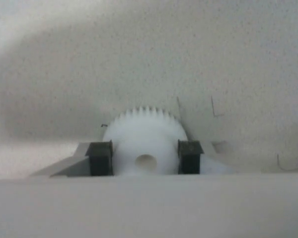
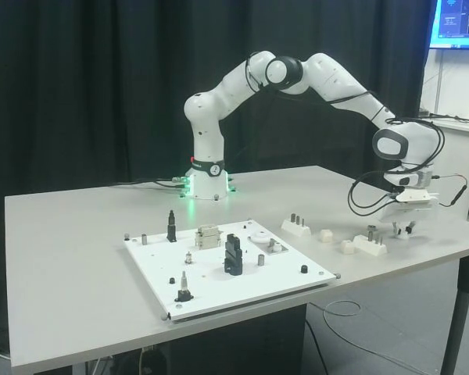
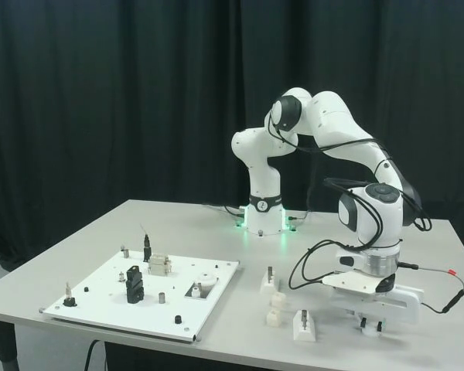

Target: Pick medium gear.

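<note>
The pincer [image 1: 145,157] sits low over the grey tabletop [image 1: 149,59], and the medium gear [image 1: 145,136] stands directly between its two black fingertips [image 1: 100,157], one pad on each side of the white disc. The pads look to be touching or nearly touching the gear's flanks, so I judge the pincer to be clamped on the gear, or at the very point of clamping; the wrist view does not settle whether full pressure is on. By that reading the approach and alignment are done, and what is left is to confirm the grip and lift the gear clear of the tabletop. In the room views the pincer [image 2: 402,226] hangs just above the tabletop, with a small white holder block [image 2: 370,244] just beside it; whether the gear is already raised cannot be told. The gear is a white, matt, plastic-looking wheel with fine even teeth round its rim and a round bore through its hub. The tabletop is speckled and dull.
</note>
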Controlling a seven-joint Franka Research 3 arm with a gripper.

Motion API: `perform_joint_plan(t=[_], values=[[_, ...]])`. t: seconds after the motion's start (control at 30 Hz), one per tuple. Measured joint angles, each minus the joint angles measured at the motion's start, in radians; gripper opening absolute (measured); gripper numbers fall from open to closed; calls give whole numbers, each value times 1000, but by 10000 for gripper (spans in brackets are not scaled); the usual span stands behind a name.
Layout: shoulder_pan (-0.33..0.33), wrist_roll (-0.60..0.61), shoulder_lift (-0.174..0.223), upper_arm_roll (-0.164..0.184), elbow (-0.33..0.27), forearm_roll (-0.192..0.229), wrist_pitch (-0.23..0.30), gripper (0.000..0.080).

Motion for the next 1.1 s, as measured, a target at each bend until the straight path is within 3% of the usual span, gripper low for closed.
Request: perform_joint_plan(t=[0.2,0.23,1.1], values=[[0,1,0,-1,0,0,0,339],[0,3,0,-1,0,0,0,279],[0,15,-25,-4,2,-1,-21,277]])
